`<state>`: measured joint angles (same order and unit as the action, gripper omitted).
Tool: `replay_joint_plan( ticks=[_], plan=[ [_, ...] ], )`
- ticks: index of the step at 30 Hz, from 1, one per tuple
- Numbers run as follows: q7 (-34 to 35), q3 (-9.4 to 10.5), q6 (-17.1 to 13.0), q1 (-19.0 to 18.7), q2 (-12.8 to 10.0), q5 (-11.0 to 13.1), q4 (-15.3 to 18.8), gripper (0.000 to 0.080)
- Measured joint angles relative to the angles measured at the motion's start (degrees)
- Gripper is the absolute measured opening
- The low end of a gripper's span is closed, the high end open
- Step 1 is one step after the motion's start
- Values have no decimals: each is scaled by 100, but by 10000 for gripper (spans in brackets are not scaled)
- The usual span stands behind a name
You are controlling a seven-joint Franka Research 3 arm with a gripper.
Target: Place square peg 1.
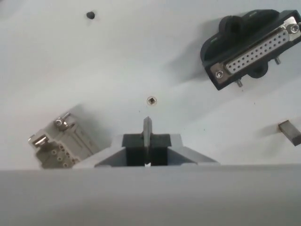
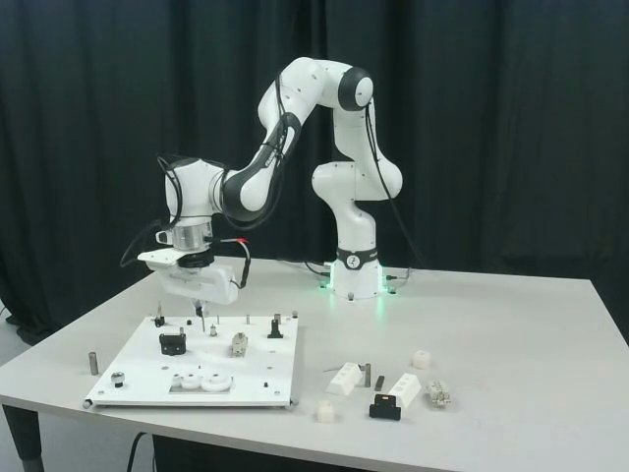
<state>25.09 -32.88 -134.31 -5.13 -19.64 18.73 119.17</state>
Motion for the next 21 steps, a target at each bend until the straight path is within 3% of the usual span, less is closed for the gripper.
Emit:
replay_joint_plan(
  ticks=[21],
  plan=[
    [-91,5,0,-19,0,-283,-108,19]
  ],
)
